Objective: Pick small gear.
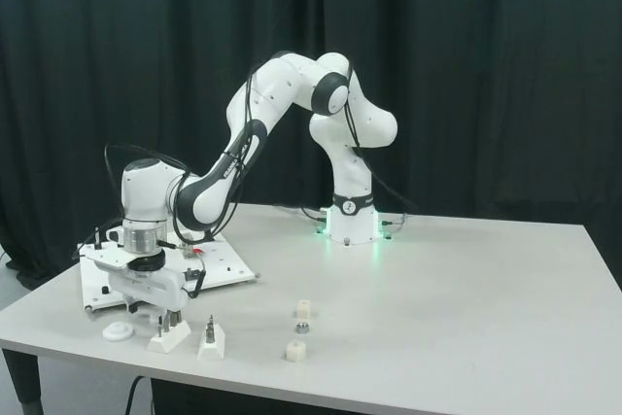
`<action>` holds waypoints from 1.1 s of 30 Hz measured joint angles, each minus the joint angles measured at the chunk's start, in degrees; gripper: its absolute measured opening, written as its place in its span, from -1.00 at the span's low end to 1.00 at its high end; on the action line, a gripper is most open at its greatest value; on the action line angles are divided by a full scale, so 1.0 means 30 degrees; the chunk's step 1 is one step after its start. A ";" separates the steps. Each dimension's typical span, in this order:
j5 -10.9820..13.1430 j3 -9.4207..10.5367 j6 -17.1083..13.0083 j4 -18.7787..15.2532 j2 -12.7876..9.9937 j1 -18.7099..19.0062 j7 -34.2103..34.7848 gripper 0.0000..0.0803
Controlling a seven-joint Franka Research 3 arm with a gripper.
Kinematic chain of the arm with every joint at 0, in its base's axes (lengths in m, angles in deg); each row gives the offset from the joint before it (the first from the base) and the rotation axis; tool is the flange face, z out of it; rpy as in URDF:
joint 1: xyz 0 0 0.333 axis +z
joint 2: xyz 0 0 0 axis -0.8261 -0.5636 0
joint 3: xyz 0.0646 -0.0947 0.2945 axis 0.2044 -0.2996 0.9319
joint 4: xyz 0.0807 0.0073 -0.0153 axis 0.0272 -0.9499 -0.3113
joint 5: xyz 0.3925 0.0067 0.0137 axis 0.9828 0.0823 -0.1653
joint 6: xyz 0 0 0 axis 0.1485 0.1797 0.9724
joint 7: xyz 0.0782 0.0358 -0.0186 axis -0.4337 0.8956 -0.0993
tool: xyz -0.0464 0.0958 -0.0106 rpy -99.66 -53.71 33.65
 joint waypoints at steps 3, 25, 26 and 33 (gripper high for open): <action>0.0010 0.0019 -0.0007 -0.0002 -0.0064 -0.0042 -0.0064 0.99; 0.0067 0.0082 0.0094 -0.0062 -0.0190 -0.0095 -0.1319 0.76; 0.0067 0.0080 0.0124 -0.0062 -0.0187 -0.0096 -0.1333 0.76; 0.0065 0.0058 0.0517 -0.0024 -0.0176 -0.0103 -0.1356 -0.11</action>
